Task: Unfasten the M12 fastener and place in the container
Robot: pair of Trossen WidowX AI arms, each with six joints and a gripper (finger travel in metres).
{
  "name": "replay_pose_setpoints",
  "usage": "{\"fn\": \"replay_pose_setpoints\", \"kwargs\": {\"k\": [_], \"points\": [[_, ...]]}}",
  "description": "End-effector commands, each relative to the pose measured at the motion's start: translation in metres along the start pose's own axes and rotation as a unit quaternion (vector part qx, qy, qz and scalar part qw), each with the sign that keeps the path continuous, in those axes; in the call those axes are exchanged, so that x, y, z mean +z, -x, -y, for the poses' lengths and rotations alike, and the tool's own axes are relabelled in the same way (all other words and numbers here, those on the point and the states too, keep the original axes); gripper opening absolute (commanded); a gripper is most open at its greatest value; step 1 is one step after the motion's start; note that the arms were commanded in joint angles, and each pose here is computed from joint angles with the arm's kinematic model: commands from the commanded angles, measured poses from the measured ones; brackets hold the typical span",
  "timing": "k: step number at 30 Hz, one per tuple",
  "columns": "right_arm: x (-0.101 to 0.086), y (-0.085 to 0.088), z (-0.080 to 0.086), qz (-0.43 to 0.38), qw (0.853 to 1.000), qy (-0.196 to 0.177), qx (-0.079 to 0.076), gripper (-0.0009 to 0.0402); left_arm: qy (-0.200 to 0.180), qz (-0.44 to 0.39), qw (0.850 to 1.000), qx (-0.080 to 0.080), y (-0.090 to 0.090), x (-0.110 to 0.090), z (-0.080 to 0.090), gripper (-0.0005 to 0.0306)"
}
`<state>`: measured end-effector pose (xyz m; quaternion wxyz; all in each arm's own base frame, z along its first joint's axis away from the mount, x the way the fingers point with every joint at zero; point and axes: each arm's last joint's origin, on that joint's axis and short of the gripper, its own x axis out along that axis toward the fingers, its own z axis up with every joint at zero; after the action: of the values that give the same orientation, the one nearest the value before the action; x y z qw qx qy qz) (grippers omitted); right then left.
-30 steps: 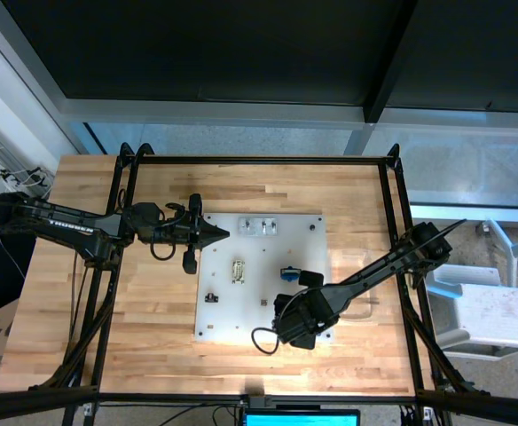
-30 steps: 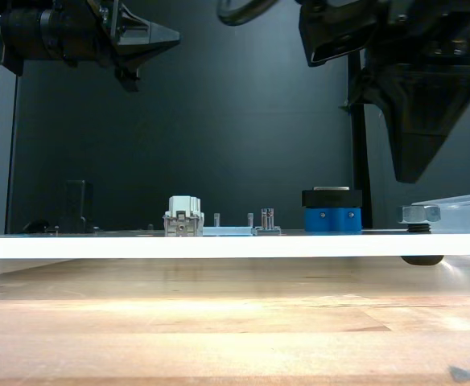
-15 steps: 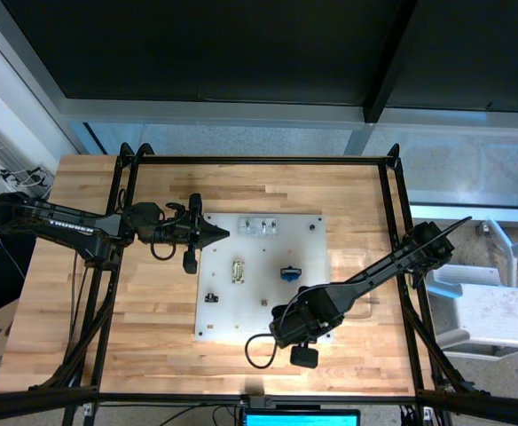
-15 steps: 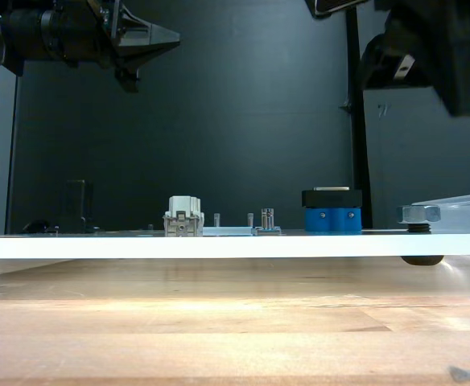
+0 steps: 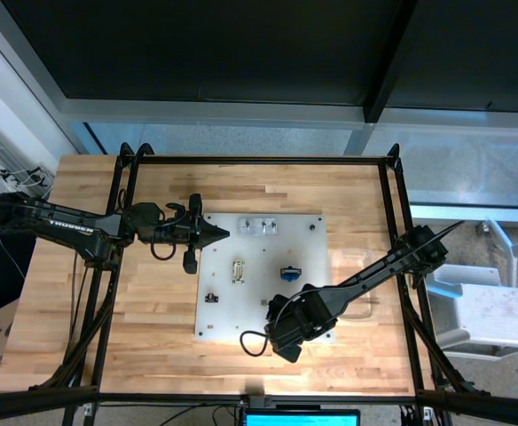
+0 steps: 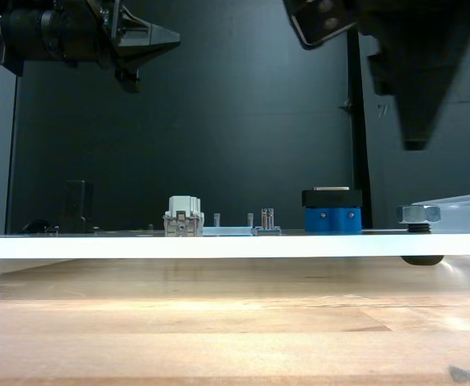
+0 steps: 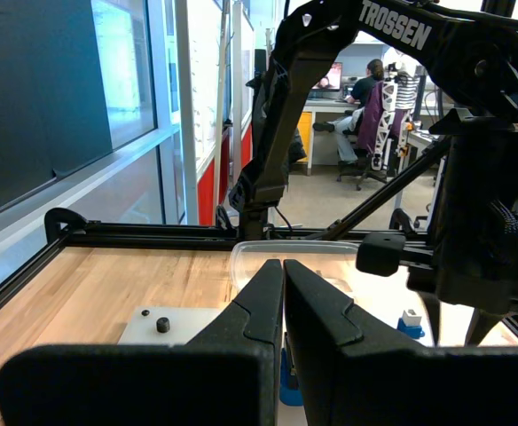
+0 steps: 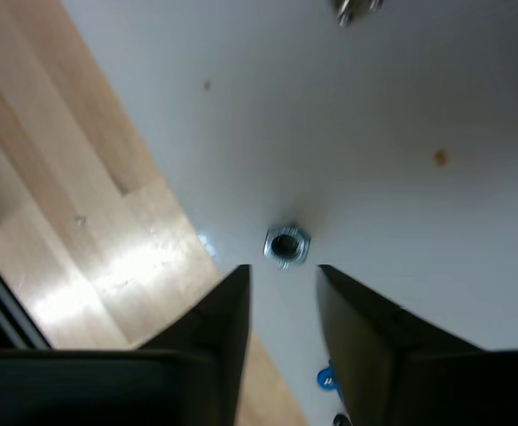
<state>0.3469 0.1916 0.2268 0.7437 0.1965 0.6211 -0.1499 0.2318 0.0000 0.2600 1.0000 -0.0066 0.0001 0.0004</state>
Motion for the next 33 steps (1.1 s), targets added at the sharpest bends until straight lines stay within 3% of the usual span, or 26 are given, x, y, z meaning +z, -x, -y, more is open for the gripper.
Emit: {"fn": "replay_pose_setpoints", "kwargs": {"k": [1,5,9,25,33], "points": [[0.001,-0.002,-0.001,0.002,1.0,0.01,-0.012,0.0172,0.0,0.0,1.0,0.0,0.0,0.0,0.0,0.0],[0.002,-0.011,-0.001,-0.005,1.0,0.01,-0.02,0.0223,0.0,0.0,1.0,0.0,0.0,0.0,0.0,0.0],[0.003,-0.022,-0.002,-0.015,0.999,0.009,-0.03,0.0246,0.0,0.0,1.0,0.0,0.0,0.0,0.0,0.0],[0.005,-0.048,-0.001,-0.036,0.998,0.005,-0.045,0.0247,0.0,0.001,1.0,0.0,0.0,0.0,0.0,0.0],[0.007,-0.046,0.0,-0.034,0.998,0.001,-0.043,0.0246,0.0,0.001,1.0,0.0,0.0,0.0,0.0,0.0]]}}
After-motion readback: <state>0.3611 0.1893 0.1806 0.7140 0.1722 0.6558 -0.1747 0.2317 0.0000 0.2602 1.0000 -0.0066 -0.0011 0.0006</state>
